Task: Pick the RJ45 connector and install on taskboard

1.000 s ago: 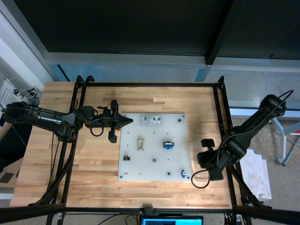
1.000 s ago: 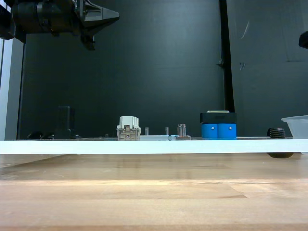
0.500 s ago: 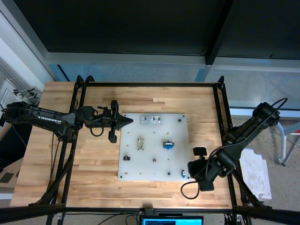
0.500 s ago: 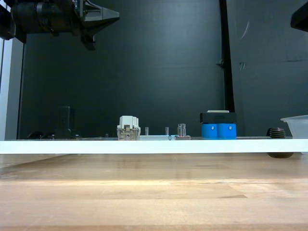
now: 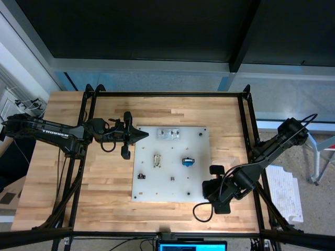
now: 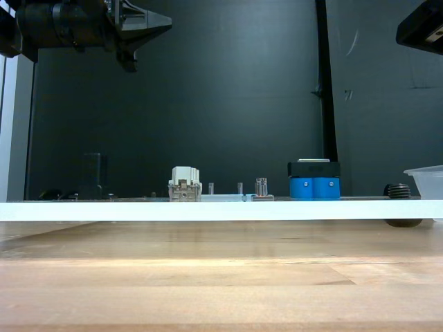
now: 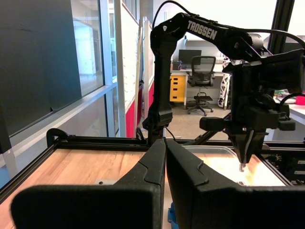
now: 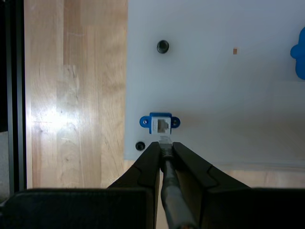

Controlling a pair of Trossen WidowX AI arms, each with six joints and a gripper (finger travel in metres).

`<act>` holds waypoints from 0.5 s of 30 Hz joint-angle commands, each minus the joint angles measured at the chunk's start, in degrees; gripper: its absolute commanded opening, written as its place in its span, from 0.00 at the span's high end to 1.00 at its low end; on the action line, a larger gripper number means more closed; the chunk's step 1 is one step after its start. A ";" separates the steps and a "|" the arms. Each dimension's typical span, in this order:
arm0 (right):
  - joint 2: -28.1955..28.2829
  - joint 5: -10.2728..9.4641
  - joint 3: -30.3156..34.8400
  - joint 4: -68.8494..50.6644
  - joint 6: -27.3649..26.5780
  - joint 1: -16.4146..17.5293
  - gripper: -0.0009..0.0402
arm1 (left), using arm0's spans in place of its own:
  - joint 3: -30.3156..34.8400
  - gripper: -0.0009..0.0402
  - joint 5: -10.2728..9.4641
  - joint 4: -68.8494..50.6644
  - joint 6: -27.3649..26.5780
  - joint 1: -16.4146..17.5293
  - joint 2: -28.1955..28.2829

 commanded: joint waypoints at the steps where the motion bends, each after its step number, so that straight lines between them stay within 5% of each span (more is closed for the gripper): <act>1: 0.11 0.02 0.00 0.17 -0.07 -0.04 0.97 | 0.00 0.98 0.00 0.02 0.02 0.00 0.00; 15: 2.01 -0.44 0.13 2.32 -0.92 -0.66 0.97 | 0.00 0.98 0.00 0.02 0.00 0.02 0.00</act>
